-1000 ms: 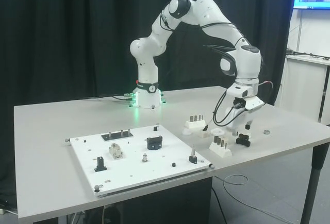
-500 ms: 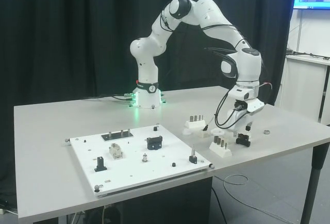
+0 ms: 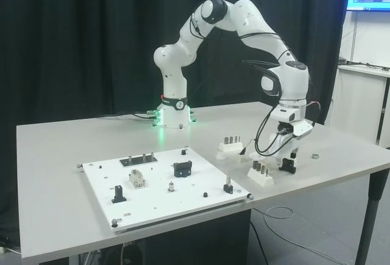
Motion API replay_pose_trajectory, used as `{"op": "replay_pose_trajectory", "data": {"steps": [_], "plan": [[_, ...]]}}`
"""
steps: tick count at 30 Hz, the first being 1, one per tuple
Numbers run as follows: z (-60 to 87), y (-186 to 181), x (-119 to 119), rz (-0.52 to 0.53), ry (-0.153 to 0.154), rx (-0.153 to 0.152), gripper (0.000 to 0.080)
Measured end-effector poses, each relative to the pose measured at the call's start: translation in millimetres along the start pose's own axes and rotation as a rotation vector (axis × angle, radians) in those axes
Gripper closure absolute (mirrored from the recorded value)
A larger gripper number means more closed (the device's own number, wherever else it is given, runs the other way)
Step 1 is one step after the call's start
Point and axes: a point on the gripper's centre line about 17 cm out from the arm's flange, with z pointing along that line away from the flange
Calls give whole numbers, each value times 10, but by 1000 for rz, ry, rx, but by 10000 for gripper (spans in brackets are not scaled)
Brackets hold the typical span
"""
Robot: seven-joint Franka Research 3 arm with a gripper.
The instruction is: Pick D-SUB.
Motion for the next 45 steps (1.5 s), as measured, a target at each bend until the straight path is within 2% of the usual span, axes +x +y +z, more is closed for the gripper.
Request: {"op": "replay_pose_trajectory", "data": {"steps": [21,22,26,27,35,36,45], "plan": [[84,2,6,-2,7,-7,3],[85,4,6,-1,7,-7,126],[90,9,5,0,7,-7,126],[91,10,5,0,7,-7,314],[102,11,10,2,10,-7,314],[101,12,12,2,10,-7,652],[98,19,20,5,14,-6,647]]}}
